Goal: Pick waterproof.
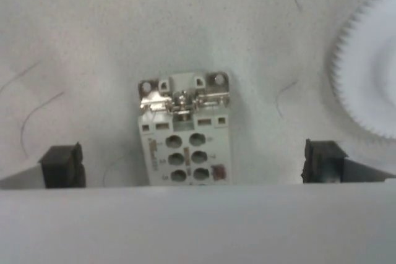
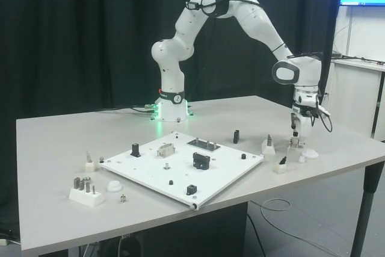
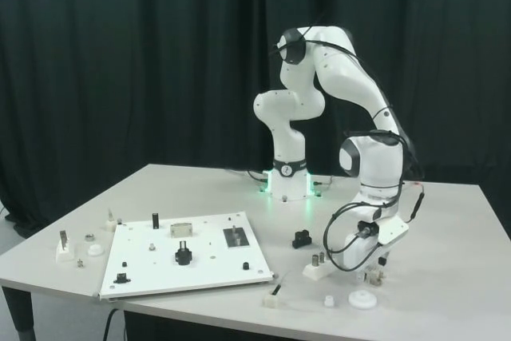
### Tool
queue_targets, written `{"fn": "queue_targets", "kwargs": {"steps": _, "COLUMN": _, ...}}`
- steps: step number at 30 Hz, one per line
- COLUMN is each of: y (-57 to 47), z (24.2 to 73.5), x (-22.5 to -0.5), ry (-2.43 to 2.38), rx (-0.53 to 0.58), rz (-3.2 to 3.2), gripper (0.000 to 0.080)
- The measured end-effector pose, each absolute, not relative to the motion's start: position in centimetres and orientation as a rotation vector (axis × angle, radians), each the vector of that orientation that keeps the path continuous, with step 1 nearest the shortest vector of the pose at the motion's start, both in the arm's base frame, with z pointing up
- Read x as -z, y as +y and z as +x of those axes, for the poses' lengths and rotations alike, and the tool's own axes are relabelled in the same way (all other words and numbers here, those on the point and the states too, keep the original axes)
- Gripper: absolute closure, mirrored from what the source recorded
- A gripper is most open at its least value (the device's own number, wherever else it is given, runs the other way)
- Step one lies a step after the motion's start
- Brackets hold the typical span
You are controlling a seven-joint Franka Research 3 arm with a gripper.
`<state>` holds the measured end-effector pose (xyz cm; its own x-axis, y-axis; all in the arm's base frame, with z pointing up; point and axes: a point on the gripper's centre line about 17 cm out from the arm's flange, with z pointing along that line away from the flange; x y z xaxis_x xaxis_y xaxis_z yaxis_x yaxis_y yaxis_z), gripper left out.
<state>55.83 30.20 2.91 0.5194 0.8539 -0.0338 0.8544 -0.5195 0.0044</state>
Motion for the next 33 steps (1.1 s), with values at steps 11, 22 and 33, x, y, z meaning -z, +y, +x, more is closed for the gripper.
{"fn": "queue_targets", "kwargs": {"steps": 11, "y": 30.0, "z": 56.3, "x": -5.3, "ry": 1.501, "rx": 0.098, "rz": 2.746, "gripper": 0.0006}}
{"fn": "queue_targets", "kwargs": {"steps": 22, "y": 29.3, "z": 56.5, "x": -7.7, "ry": 1.463, "rx": 0.132, "rz": 2.775, "gripper": 0.0003}}
{"fn": "queue_targets", "kwargs": {"steps": 33, "y": 29.0, "z": 56.5, "x": -8.5, "ry": 1.437, "rx": 0.138, "rz": 2.799, "gripper": 0.0003}}
